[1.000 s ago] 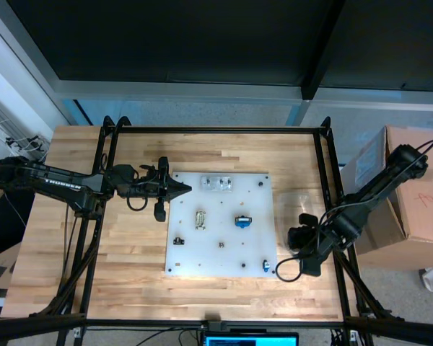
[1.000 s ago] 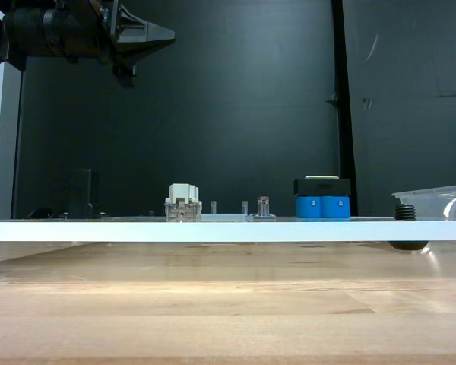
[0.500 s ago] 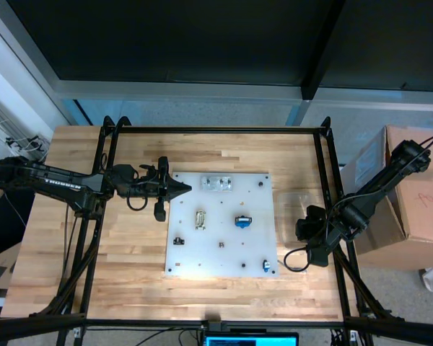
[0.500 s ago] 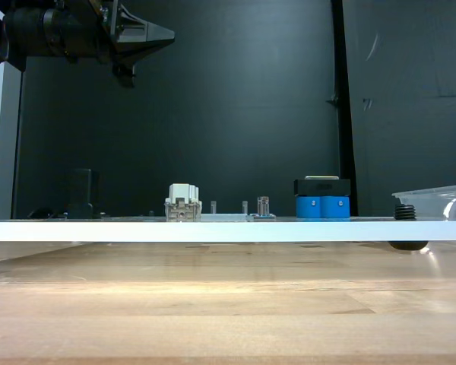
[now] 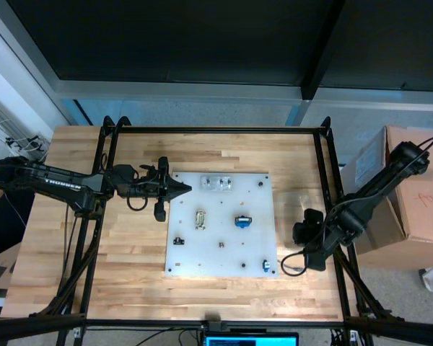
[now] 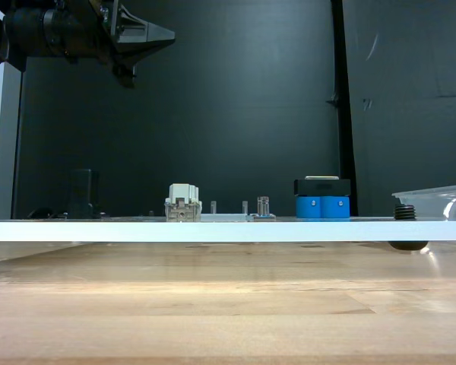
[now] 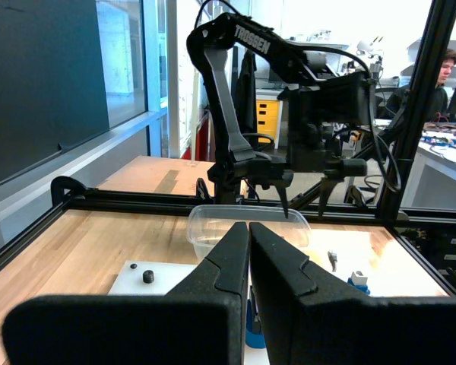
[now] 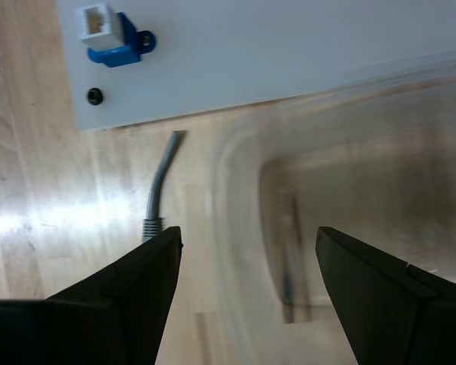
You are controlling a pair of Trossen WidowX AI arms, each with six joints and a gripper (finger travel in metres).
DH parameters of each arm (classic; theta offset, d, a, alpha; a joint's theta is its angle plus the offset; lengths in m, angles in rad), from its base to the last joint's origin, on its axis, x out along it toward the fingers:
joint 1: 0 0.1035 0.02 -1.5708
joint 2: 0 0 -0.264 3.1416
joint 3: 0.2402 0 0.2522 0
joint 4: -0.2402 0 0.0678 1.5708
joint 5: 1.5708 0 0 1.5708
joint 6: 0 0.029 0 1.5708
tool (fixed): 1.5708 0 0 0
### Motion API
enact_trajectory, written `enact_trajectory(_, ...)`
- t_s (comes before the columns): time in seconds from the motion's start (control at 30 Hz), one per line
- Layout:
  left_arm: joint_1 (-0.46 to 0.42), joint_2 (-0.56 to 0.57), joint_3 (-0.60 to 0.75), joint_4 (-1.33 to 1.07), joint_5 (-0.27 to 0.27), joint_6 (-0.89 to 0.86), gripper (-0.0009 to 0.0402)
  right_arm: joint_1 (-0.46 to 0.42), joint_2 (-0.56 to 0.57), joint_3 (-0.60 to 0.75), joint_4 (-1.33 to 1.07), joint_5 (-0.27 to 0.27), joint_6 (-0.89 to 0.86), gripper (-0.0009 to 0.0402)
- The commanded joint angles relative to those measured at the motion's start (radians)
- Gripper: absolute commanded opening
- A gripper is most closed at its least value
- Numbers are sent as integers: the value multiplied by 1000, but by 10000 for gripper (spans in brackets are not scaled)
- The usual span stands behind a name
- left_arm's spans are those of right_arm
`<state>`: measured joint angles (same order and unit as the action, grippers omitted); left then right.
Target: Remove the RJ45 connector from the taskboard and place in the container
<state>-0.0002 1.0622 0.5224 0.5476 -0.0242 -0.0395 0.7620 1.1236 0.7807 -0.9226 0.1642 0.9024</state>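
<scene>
The left hand (image 5: 177, 189) hangs high over the left edge of the taskboard (image 5: 202, 252) and points inward. Its two fingers (image 7: 226, 262) are pressed together with nothing between them. On the white taskboard stand a pale connector housing (image 6: 183, 204) and, further right, a blue block (image 6: 321, 204). At the board's near right corner sits a blue bracket (image 8: 120, 49) carrying a white socket. The RJ45 connector (image 8: 161, 179), seen as a short grey cable stub, lies free on the wooden table (image 8: 30, 190) just off that corner. It is clear of the socket and of the board, and lies between the board's edge and the wall of the clear container (image 8: 380, 91), beside the container rather than in it. Its plug end is partly hidden behind one finger of the right hand (image 8: 247, 232). That hand hovers over the container's near wall with its fingers spread wide and holds nothing. From the left wrist view it hangs fingertips-down above the container. A cardboard box (image 5: 411, 194) stands off the table's right edge.
</scene>
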Motion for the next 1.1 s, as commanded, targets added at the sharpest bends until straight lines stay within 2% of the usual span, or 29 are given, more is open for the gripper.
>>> enact_trajectory(0.03,0,0,0,0,0,0,0,21,61,40,-9,0,29,247)
enact_trajectory(0.37,0,0,0,1,0,0,0,98,270,169,-11,-5,158,247)
enact_trajectory(0.53,0,0,0,0,0,0,0,124,343,203,-9,-48,208,247)
enact_trajectory(0.7,0,0,0,0,0,0,0,154,386,211,0,-64,255,250)
enact_trajectory(1.1,0,0,0,0,0,0,0,207,460,203,24,-63,280,260)
